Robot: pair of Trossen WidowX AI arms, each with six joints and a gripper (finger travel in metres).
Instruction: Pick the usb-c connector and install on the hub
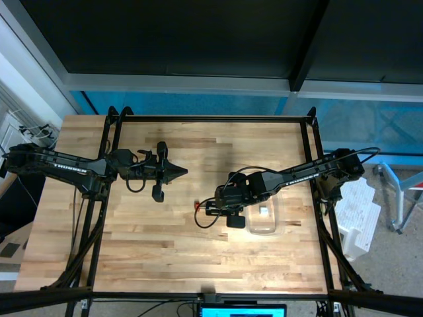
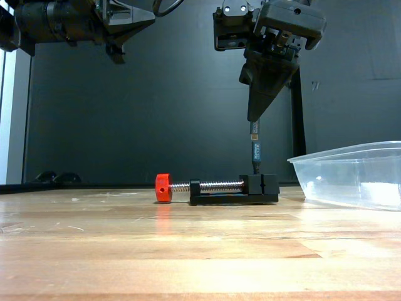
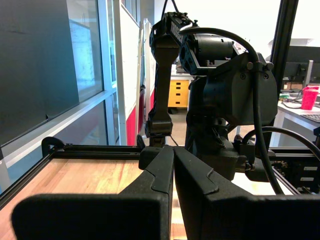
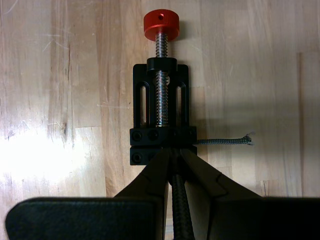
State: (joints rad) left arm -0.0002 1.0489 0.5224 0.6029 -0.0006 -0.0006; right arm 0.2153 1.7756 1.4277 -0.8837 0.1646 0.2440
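Looking nearly done: right tool [image 2: 254, 116] pinches the usb-c connector [image 2: 255, 150] upright, tip touching the hub [image 2: 232, 190] at its 3 o'clock end; seating and release are left, left tool [image 1: 182, 172] hangs closed, empty, at 9 o'clock

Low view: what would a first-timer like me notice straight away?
The red-orange knob on the hub, a black block lying on the wood table, stands out first. Right above it the right tool points straight down, shut on the usb-c connector, whose lower end meets the block. The left tool hangs shut, high at the left, and a clear tray sits at the right.
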